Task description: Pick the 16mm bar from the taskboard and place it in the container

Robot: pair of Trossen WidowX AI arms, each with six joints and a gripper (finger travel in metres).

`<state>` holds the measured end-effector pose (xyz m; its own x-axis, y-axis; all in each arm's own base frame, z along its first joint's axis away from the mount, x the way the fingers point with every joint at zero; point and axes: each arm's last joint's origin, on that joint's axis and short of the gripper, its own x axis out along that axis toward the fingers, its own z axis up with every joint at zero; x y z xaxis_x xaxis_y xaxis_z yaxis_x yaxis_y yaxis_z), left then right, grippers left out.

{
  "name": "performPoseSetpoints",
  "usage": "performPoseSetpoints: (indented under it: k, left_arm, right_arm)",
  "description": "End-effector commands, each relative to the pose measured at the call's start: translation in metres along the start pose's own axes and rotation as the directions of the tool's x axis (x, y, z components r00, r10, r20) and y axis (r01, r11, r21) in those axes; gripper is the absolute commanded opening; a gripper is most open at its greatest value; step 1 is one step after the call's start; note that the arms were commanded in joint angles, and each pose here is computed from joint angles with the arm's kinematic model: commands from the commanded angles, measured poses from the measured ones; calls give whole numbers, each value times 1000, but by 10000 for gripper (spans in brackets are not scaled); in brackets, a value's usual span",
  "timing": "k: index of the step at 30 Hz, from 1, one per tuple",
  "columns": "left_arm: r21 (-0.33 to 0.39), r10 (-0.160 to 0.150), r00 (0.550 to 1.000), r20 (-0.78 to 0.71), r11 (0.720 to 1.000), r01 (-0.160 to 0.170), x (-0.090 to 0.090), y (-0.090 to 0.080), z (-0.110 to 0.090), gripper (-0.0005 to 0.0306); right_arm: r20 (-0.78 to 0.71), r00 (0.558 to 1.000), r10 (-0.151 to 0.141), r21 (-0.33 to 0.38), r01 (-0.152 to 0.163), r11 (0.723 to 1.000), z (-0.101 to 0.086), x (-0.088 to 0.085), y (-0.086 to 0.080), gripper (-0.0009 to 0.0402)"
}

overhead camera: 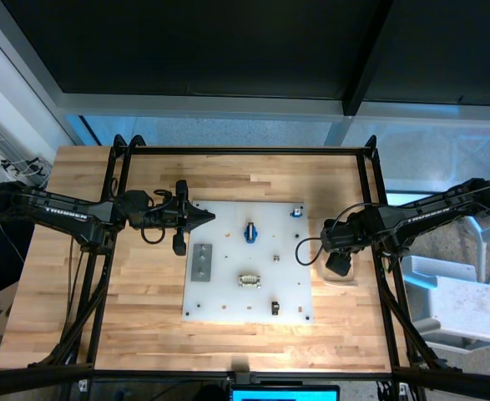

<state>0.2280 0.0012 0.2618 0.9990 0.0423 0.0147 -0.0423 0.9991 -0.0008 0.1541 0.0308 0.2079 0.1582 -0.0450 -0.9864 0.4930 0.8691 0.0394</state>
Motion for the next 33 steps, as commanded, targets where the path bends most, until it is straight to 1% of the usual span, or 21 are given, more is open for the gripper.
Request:
performPoseSetpoints:
  k: [1, 33]
  left_arm:
    - [0, 0, 1000, 1, 1000, 0, 0, 0, 0, 0]
    - [0, 0, 1000, 1, 1000, 0, 0, 0, 0, 0]
  right_arm:
    - [2, 1000, 2, 0, -2, 1000, 0, 0, 0, 216]
    - [9, 1000, 8, 1, -8, 1000, 1, 0, 1, 216]
